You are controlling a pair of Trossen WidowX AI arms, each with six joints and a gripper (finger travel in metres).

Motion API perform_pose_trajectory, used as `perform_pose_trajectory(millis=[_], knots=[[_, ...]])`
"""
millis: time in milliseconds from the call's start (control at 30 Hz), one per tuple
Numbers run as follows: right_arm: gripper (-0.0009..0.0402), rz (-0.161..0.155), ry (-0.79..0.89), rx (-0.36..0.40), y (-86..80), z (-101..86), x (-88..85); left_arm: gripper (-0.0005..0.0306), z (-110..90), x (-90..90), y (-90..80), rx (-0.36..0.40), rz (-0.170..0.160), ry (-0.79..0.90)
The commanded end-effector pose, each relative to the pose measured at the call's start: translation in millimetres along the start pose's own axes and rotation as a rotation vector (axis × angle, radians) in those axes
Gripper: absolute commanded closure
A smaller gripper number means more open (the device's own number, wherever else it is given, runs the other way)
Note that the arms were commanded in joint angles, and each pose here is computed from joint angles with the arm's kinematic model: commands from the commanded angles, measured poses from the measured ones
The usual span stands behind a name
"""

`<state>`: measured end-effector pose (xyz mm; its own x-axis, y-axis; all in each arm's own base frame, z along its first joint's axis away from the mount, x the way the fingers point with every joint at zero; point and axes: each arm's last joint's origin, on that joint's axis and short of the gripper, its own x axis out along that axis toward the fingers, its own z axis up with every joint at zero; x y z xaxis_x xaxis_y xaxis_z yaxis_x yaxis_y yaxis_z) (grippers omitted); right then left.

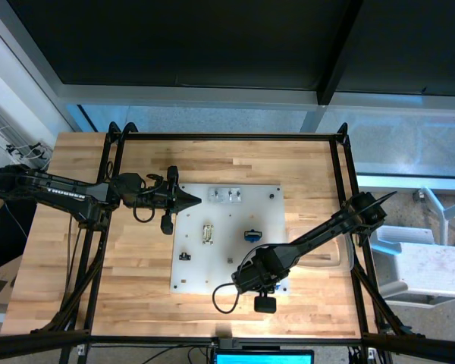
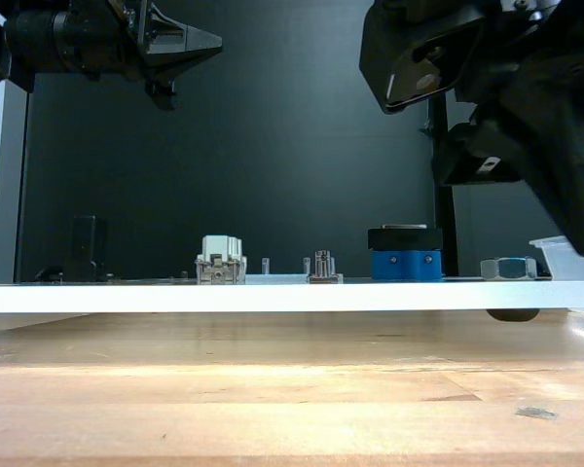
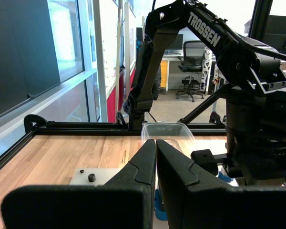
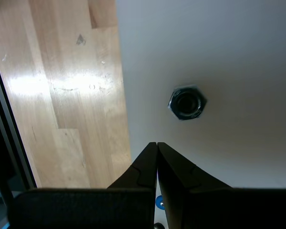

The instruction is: Pick the M12 fastener and fasten on the M12 threads

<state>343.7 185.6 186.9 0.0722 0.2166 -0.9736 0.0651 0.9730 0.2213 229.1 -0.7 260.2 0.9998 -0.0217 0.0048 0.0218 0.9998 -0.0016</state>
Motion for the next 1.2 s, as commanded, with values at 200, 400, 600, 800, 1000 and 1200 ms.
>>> perform_pose_trajectory(millis=[200, 400, 600, 800, 1000, 1200], knots=[[0.0393, -0.177, -0.118, 0.038, -5.8, 2.0, -5.3, 0.03, -0.1, 0.1, 0.1, 0.0, 0.0, 0.0], [0.0393, -0.187, -0.126, 0.052, -5.8, 3.8, -0.5, 0.03, 0.0, 0.1, 0.0, 0.0, 0.0, 0.0], [0.0393, -0.173, -0.135, 0.051, -5.5, 4.5, 1.0, 0.03, 0.0, 0.1, 0.0, 0.0, 0.0, 0.0], [0.0393, -0.12, -0.097, 0.05, -3.8, 3.1, 1.6, 0.03, 0.0, 0.1, 0.1, 0.0, 0.0, 0.0], [0.0393, -0.06, -0.051, 0.047, -1.8, 1.4, 1.7, 0.03, 0.0, 0.1, 0.0, 0.0, 0.0, 0.0], [0.0393, -0.063, -0.048, 0.048, -1.8, 0.9, 1.8, 0.03, 0.0, 0.1, 0.0, 0.0, 0.0, 0.0]])
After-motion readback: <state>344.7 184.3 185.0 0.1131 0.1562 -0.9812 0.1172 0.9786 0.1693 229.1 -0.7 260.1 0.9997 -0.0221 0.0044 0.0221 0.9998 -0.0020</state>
